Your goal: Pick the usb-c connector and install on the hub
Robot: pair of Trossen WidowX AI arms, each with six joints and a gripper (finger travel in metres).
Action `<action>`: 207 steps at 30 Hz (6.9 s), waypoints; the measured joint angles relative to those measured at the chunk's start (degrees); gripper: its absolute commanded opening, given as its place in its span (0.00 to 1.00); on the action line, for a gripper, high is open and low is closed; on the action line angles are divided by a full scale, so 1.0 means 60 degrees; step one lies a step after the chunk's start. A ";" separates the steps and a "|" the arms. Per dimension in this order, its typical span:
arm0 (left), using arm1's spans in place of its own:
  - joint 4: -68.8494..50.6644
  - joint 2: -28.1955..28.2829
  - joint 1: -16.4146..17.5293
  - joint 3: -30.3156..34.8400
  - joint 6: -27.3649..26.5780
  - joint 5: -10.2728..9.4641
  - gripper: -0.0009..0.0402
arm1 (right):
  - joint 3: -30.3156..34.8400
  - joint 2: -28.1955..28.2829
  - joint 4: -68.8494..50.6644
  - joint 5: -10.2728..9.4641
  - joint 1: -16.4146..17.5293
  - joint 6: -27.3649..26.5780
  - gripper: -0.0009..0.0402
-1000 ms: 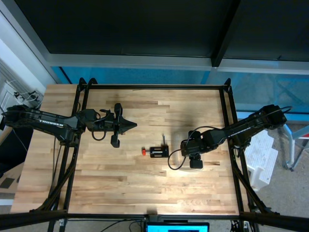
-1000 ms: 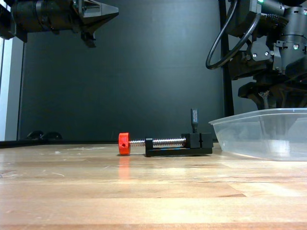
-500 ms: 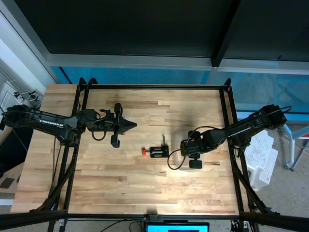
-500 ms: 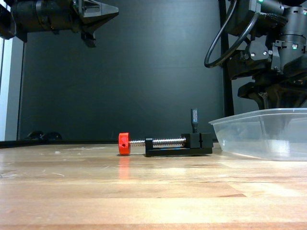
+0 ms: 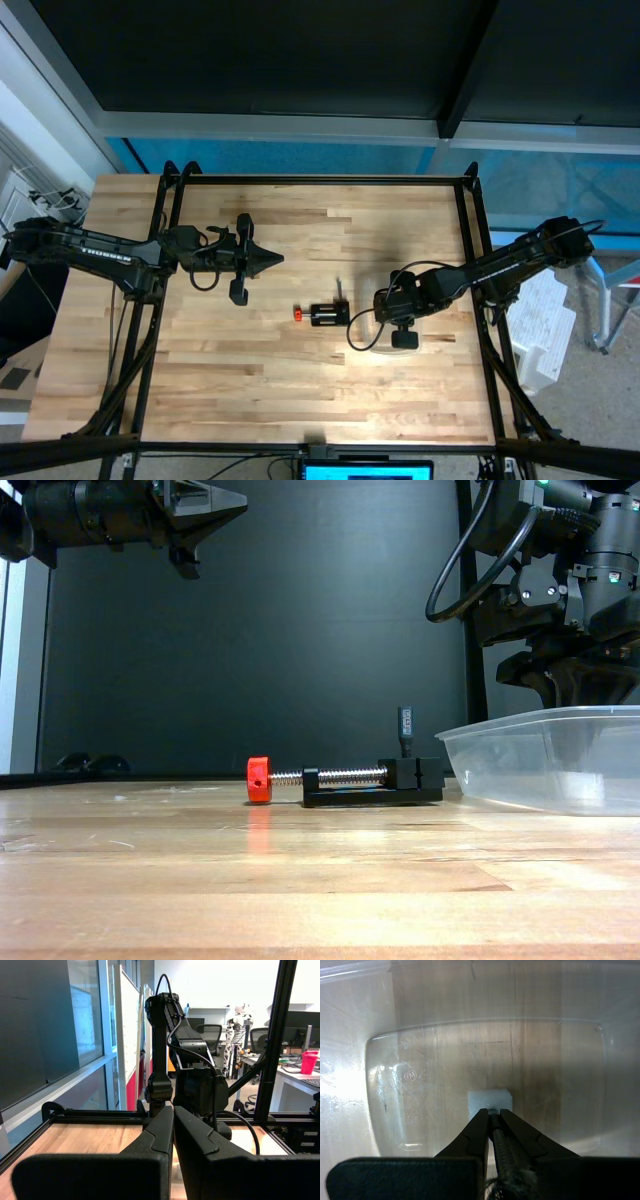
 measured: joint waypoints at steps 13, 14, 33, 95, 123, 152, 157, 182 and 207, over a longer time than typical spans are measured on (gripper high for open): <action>0.0004 0.0000 0.0000 0.0000 0.0004 0.0004 0.02 | 0.0310 -0.0284 -0.0463 0.0047 -0.0015 -0.0011 0.02; 0.0000 0.0000 0.0000 0.0004 0.0004 0.0004 0.02 | 0.0390 -0.0324 -0.0576 0.0047 -0.0022 -0.0011 0.02; 0.0000 0.0000 0.0000 0.0004 0.0004 0.0004 0.02 | 0.2047 -0.1053 -0.2007 0.0044 -0.0022 -0.0368 0.02; 0.0000 0.0000 0.0000 0.0000 0.0004 0.0004 0.02 | 0.4710 0.2299 -0.0827 0.0543 -0.0630 -0.1581 0.02; 0.0004 0.0000 0.0000 0.0004 0.0004 0.0004 0.02 | 0.4688 0.2291 -0.0787 0.0627 -0.0670 -0.1668 0.02; 0.0004 0.0000 0.0000 0.0004 0.0004 0.0004 0.02 | 0.4080 0.2295 -0.0106 0.0576 -0.0678 -0.1643 0.02; 0.0004 0.0000 0.0000 0.0000 0.0004 0.0000 0.02 | 0.3982 0.2299 -0.0004 0.0568 -0.0703 -0.1723 0.02; 0.0000 0.0000 0.0000 0.0000 0.0004 0.0000 0.02 | 0.4058 0.2273 -0.0142 0.0543 -0.0776 -0.1796 0.17; 0.0004 0.0000 0.0000 0.0000 0.0000 0.0004 0.02 | 0.4065 0.0925 -0.1082 0.0455 -0.0776 -0.1756 0.53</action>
